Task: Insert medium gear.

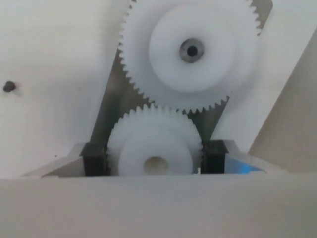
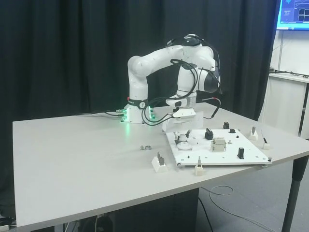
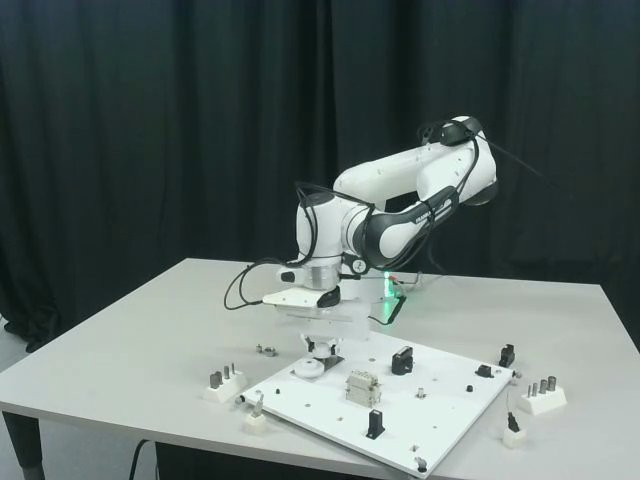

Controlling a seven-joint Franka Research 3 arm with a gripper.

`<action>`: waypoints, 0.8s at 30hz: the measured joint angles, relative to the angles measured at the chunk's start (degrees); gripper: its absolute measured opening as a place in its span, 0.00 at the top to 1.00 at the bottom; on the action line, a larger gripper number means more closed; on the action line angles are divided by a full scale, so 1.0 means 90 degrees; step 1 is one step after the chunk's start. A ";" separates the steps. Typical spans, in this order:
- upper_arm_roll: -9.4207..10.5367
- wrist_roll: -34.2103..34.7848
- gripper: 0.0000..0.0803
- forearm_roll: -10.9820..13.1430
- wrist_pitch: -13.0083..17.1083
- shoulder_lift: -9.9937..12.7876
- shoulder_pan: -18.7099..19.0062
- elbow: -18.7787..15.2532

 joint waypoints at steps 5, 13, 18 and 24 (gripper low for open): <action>-0.0005 -0.0041 0.50 0.0000 0.0011 0.0000 0.0024 -0.0036; -0.0011 -0.0089 0.50 0.0000 0.0064 0.0000 0.0075 -0.0114; -0.0018 -0.0091 0.50 0.0000 0.0070 0.0001 0.0094 -0.0153; -0.0019 -0.0126 0.50 0.0000 0.0070 0.0007 0.0103 -0.0158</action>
